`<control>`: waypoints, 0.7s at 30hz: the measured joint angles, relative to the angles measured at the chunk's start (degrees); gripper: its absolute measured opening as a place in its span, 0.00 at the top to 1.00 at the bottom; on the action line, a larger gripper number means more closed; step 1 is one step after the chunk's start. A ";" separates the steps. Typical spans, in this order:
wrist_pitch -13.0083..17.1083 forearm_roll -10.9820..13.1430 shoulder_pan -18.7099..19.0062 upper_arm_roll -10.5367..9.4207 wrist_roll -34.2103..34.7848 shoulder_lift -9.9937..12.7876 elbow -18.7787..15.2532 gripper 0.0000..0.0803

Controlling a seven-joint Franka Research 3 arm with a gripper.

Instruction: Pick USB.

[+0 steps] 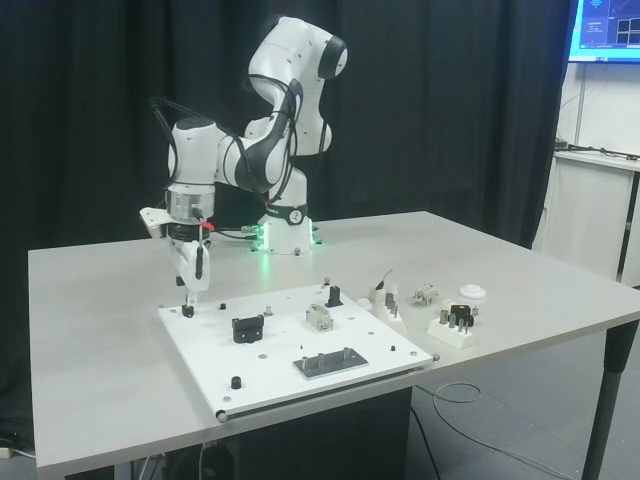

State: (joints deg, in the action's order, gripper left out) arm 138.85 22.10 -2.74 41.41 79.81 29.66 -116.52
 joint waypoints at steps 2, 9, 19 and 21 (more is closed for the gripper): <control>0.00 0.00 -0.05 0.00 0.00 0.00 0.09 0.00; 0.01 0.00 -0.20 0.00 0.00 0.00 0.38 0.00; -0.03 0.00 -0.24 -0.01 0.00 0.00 1.14 0.00; -0.15 0.00 -0.18 -0.03 0.00 0.00 1.37 0.00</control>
State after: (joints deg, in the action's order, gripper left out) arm 138.70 22.10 -2.92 41.38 79.81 29.66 -115.15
